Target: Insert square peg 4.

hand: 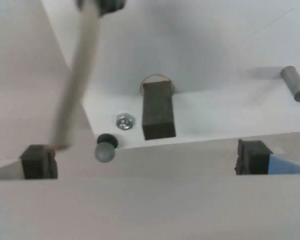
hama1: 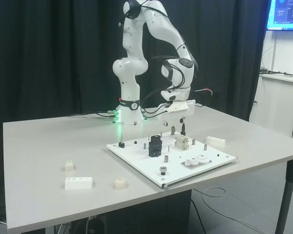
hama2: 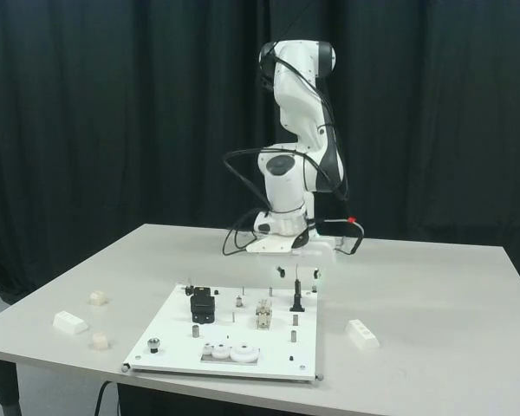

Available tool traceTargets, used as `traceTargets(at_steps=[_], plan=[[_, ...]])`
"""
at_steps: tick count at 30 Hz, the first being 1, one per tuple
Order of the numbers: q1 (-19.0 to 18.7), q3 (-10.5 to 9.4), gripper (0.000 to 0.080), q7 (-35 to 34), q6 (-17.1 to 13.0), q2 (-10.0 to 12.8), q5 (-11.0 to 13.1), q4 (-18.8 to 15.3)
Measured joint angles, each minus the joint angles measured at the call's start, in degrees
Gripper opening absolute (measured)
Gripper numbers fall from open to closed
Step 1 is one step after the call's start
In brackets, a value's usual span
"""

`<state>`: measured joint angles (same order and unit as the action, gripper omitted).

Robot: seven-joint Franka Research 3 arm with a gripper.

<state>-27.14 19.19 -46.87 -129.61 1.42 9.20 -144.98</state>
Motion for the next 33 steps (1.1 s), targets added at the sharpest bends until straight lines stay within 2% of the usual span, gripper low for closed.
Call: traceTargets(at_steps=[10,16,24,33], plan=[[-1.0,-0.88,0.08,-1.6,0.2,-3.2,0.0,0.0],[-1.1,-2.26,0.08,-2.8,0.1,-4.0,0.0,0.0],[-1.2,-3.96,0.08,-3.5,-1.9,-3.3,-0.2,-0.3],[-1.2,-4.96,0.08,-4.2,-5.3,-0.2,-0.2,-0.4]])
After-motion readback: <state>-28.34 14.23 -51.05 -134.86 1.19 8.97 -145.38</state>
